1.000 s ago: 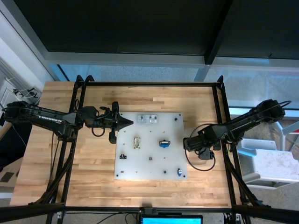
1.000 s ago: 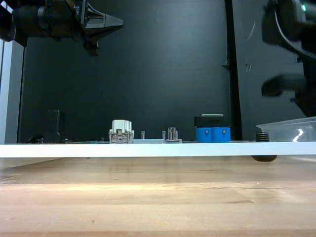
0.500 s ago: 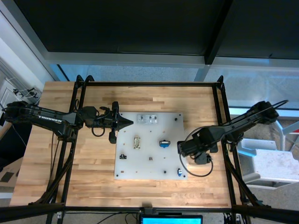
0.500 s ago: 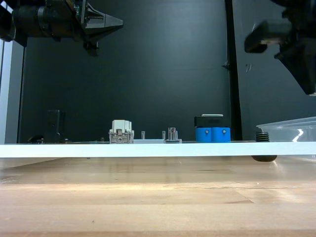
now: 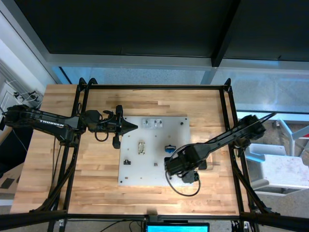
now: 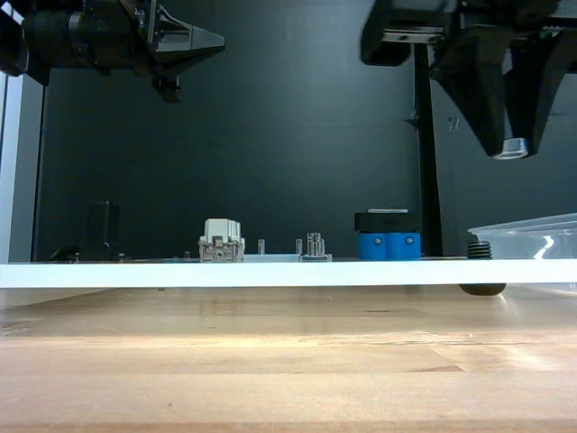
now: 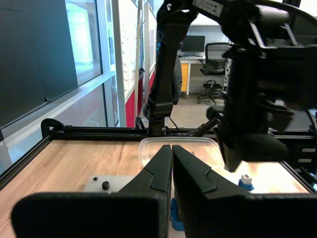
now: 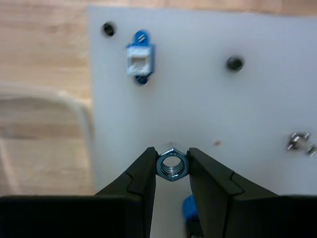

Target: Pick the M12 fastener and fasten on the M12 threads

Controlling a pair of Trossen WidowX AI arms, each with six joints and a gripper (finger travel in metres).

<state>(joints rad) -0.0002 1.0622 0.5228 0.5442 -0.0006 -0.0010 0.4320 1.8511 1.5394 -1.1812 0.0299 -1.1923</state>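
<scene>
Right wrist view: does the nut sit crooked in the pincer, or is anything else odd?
Nothing stands out. The nut sits squarely in the right pincer, above the white board; the stud is bare. The left pincer hangs shut over the board's far left edge.

The right gripper (image 8: 172,157) pinches the M12 nut (image 8: 172,166) between its two black fingers (image 8: 143,173), with the nut's threaded bore facing the camera. Behind it lies the white board (image 8: 198,104). From the nut, a blue-framed white socket (image 8: 139,58) sits at eleven o'clock. The black stud (image 8: 235,63) is at one o'clock, well apart, and a silver post (image 8: 299,142) is at three o'clock. A clear tray's rim (image 8: 79,101) crosses the wooden table (image 8: 39,49) at ten o'clock.
</scene>
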